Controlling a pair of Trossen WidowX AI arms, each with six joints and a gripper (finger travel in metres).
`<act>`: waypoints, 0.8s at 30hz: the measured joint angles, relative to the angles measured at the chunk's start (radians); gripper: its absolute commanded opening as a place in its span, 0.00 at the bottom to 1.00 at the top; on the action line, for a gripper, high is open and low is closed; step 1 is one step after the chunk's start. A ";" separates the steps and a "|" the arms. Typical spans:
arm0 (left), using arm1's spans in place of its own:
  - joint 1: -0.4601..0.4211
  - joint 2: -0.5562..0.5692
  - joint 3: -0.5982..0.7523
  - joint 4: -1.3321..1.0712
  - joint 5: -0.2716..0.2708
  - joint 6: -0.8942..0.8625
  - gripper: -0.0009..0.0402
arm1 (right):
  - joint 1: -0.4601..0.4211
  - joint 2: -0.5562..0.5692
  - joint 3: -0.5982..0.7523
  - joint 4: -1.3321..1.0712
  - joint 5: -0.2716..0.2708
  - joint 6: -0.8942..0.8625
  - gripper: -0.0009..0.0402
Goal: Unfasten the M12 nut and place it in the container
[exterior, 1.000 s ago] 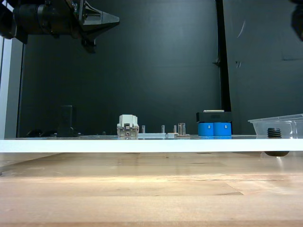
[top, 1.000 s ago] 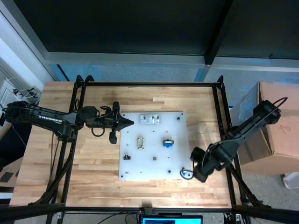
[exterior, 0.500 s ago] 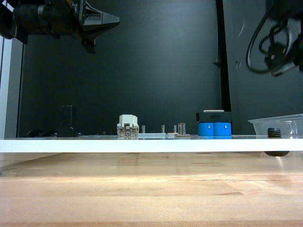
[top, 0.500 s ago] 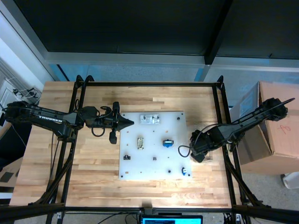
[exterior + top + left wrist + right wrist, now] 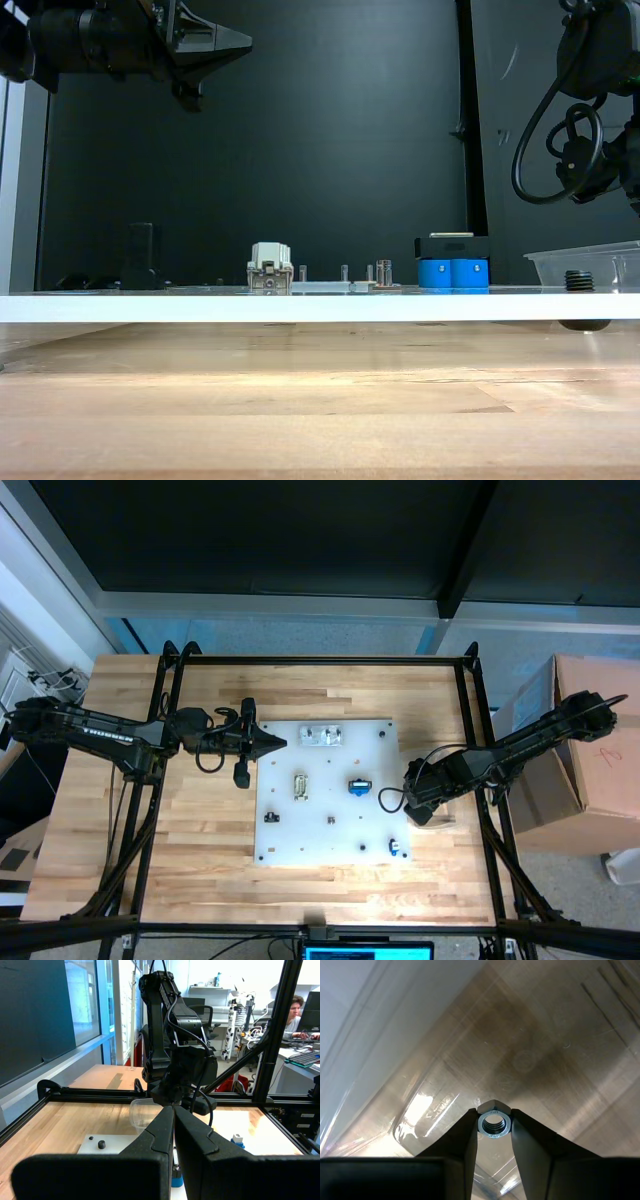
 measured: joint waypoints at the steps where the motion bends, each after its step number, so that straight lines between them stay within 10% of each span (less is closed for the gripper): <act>1: 0.000 0.000 0.000 0.000 0.000 0.000 0.02 | 0.000 0.000 0.002 0.000 0.000 0.000 0.36; 10: 0.000 0.000 0.000 0.000 0.000 0.000 0.02 | 0.001 0.000 0.004 -0.004 0.000 0.003 0.50; 24: 0.000 0.000 0.000 0.000 0.000 0.000 0.02 | -0.011 -0.014 0.142 -0.175 -0.013 -0.099 0.45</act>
